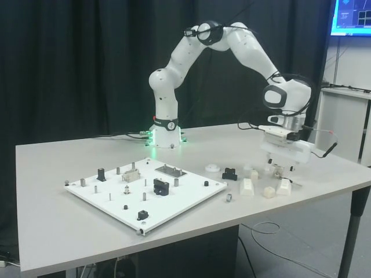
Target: Remove BNC.
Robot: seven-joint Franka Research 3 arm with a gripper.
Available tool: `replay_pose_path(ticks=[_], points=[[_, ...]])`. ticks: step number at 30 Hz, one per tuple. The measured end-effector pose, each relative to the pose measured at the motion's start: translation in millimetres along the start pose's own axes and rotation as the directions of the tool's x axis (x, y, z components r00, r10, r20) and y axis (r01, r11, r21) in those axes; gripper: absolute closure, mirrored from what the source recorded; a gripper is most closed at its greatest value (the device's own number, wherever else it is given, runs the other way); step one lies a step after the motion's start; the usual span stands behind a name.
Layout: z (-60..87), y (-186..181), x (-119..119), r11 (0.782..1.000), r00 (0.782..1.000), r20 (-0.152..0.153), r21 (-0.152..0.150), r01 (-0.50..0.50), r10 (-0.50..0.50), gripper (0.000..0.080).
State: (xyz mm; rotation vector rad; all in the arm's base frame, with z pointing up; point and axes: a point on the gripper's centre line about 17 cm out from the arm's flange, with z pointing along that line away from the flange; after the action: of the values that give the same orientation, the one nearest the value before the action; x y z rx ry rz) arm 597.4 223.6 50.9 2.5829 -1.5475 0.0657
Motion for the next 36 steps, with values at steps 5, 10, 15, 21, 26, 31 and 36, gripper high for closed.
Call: replay_pose_path(ticks=[5, 10, 15, 21, 26, 31, 36], points=[[-11.0, -1, 6, 1.0, 1.0, -0.007, -0.016, 0.0, 0.0, 0.0005], [-19.2, -1, 12, 0.999, 1.0, -0.023, -0.033, 0.01, -0.011, 0.0003], [-23.8, 1, 17, 0.999, 0.999, -0.036, -0.047, 0.017, -0.018, 0.0003], [-25.9, 2, 21, 0.998, 0.999, -0.045, -0.055, 0.021, -0.023, 0.0003], [-25.9, 3, 24, 0.998, 0.998, -0.05, -0.057, 0.021, -0.024, 0.0003], [-26.1, 4, 31, 0.998, 0.998, -0.063, -0.061, 0.024, -0.028, 0.0003], [-26.6, 5, 38, 0.998, 0.997, -0.076, -0.063, 0.026, -0.031, 0.0003]])
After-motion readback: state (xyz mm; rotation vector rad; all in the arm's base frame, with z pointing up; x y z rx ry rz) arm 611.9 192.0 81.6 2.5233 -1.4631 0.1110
